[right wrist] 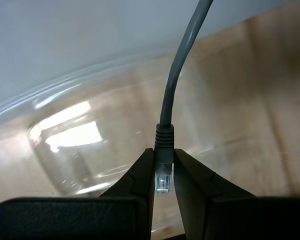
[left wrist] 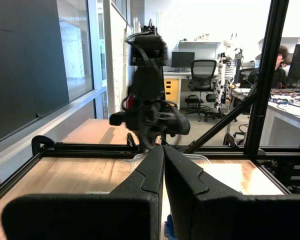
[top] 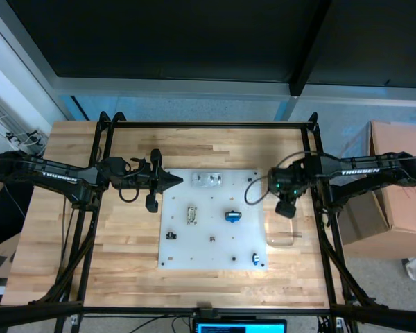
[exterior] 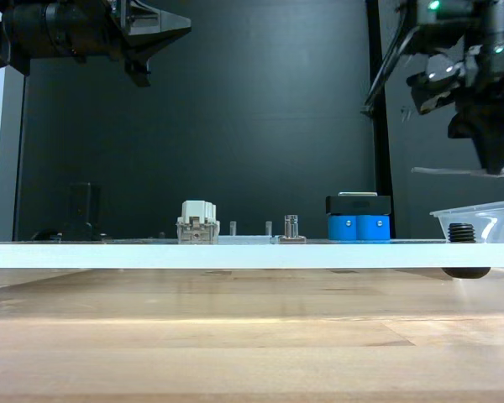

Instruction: Remove the RJ45 connector from the taskboard and place in the container

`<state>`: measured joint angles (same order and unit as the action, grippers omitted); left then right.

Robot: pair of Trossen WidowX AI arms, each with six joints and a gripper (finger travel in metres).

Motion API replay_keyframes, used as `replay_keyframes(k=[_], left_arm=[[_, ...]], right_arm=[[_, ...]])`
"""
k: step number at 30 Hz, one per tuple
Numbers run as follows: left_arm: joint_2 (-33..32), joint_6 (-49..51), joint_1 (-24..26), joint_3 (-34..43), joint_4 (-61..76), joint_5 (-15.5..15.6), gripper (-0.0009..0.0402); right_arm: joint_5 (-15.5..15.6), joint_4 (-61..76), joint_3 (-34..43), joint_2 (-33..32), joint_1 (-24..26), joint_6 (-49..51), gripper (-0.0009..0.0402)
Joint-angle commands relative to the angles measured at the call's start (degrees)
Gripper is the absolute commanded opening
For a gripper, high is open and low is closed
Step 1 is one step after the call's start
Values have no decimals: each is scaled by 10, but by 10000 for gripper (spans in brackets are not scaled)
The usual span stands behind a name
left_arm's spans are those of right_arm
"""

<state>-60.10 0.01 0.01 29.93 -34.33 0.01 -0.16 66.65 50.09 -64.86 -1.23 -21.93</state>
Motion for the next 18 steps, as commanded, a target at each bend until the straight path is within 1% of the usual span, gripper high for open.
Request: replay_keyframes(k=[1,5,7,9,11,18], left_arm=[[0,0,0,0,0,0,0],[0,0,0,0,0,0,0],[0,0,0,0,0,0,0],[0,0,0,0,0,0,0],[0,0,0,0,0,0,0],[0,0,0,0,0,0,0]], right_arm=[[9,0,-1,-1,-45,-22,0],[54,2,-3,-2,-85,-26,0],[58,1,-5,-2,-101,-27,3],[58,0,-8,-1,-111,-32,18],[57,0,-9,-1,-115,-32,45],[43,-2,-9,-1,-117,-47,170]])
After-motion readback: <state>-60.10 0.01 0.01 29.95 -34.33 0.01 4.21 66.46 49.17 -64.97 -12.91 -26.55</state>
